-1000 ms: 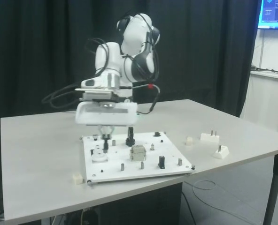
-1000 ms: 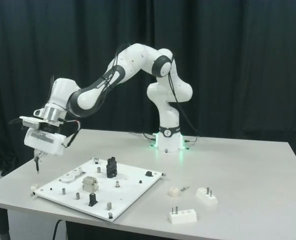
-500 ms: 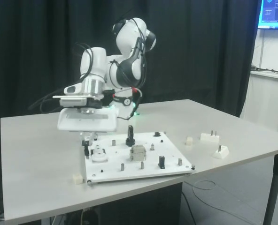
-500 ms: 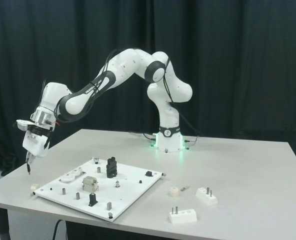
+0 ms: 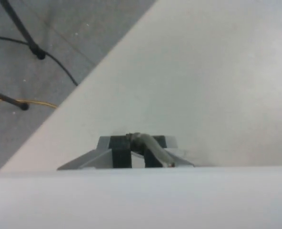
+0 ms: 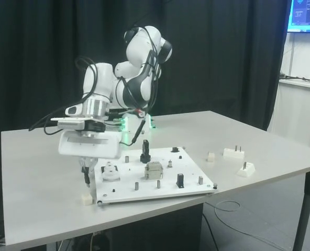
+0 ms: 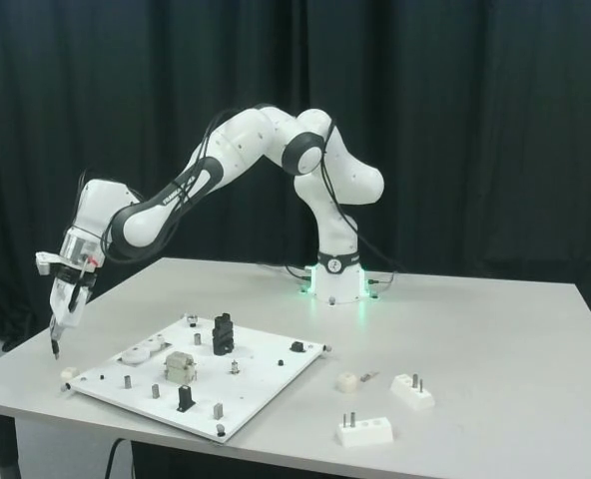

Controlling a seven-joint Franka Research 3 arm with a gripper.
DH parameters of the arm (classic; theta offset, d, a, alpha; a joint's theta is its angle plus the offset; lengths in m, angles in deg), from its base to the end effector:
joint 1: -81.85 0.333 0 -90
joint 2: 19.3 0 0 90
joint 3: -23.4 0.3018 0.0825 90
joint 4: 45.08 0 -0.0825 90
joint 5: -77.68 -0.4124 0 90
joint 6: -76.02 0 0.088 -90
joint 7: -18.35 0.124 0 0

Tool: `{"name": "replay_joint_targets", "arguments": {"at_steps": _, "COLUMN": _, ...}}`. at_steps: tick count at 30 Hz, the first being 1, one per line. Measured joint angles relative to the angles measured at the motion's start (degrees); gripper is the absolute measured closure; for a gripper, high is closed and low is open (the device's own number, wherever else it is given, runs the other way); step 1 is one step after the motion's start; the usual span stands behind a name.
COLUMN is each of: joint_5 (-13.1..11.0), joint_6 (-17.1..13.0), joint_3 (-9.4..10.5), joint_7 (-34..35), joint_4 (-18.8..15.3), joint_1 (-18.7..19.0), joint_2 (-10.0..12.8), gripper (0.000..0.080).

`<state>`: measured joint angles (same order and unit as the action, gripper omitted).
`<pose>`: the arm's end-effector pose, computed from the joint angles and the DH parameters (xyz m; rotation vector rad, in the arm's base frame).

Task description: Place USB.

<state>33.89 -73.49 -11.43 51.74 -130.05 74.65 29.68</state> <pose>0.6216 -0.4522 0.2334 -2.0458 2.1657 -0.6983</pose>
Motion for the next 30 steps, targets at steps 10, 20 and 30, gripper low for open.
{"name": "replay_joint_targets", "arguments": {"at_steps": 10, "joint_5": 5.53, "joint_6": 0.36, "joint_3": 0.01, "joint_7": 6.55, "joint_4": 1.29, "joint_1": -0.45, "joint_2": 1.85, "gripper": 0.0748}}
{"name": "replay_joint_targets", "arguments": {"at_steps": 20, "joint_5": 7.69, "joint_6": 0.78, "joint_3": 0.04, "joint_7": 11.07, "joint_4": 1.57, "joint_1": -0.46, "joint_2": 2.76, "gripper": 0.0748}}
{"name": "replay_joint_targets", "arguments": {"at_steps": 30, "joint_5": 8.49, "joint_6": 2.08, "joint_3": 0.06, "joint_7": 12.99, "joint_4": 1.57, "joint_1": -0.64, "joint_2": 3.21, "gripper": 0.0748}}
